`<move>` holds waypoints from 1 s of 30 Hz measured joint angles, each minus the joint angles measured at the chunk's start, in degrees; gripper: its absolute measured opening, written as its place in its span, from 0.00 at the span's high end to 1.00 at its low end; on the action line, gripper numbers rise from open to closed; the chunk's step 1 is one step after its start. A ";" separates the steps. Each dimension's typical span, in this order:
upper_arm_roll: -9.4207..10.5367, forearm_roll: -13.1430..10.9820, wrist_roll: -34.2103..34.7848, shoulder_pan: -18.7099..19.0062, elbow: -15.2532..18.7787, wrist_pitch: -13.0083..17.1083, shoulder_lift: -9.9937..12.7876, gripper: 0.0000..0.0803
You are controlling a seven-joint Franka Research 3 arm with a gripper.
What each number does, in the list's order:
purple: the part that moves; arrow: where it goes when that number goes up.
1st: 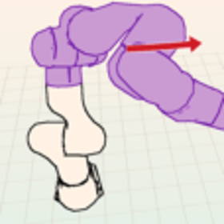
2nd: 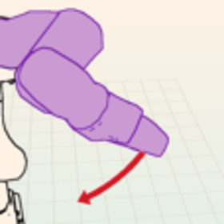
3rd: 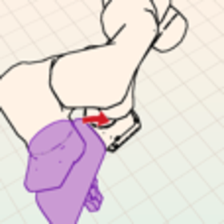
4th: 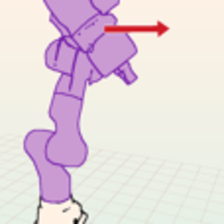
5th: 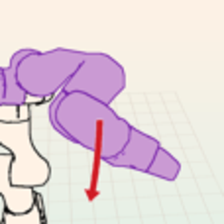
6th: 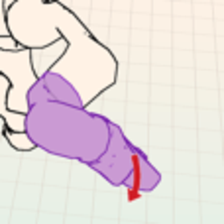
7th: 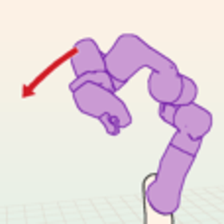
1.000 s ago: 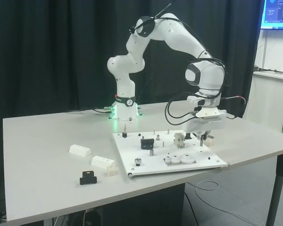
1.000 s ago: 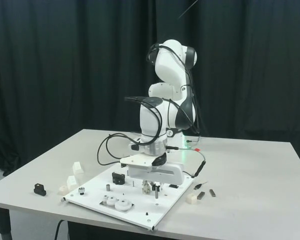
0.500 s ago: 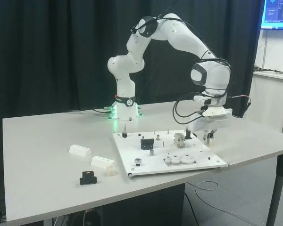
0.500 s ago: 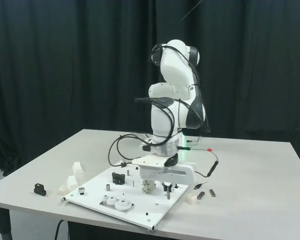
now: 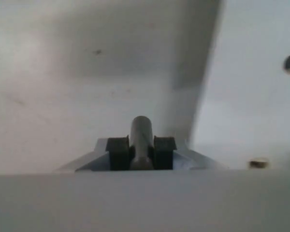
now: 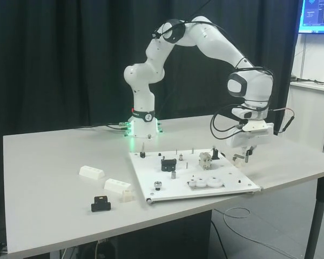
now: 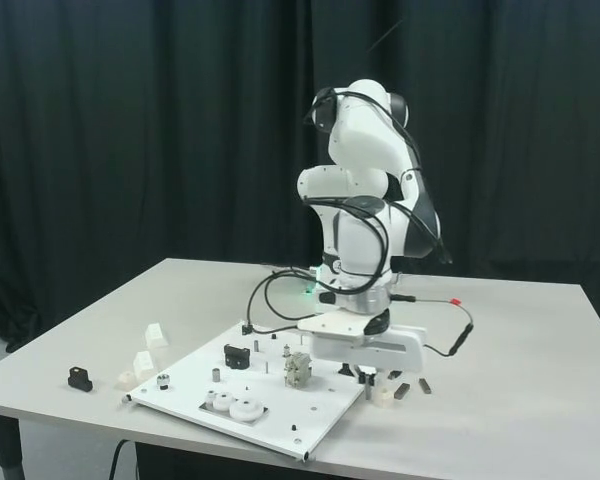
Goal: Place round peg 3.
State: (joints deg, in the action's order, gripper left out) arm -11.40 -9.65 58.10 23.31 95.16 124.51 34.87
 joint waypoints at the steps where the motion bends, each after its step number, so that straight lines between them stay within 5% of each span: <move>1: 0.00 0.00 0.36 0.29 0.03 0.04 0.08 0.87; 30: 0.12 0.00 6.83 5.44 1.66 3.66 2.33 0.87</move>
State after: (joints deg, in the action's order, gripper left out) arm -11.28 -9.65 64.93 28.75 96.82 128.17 37.20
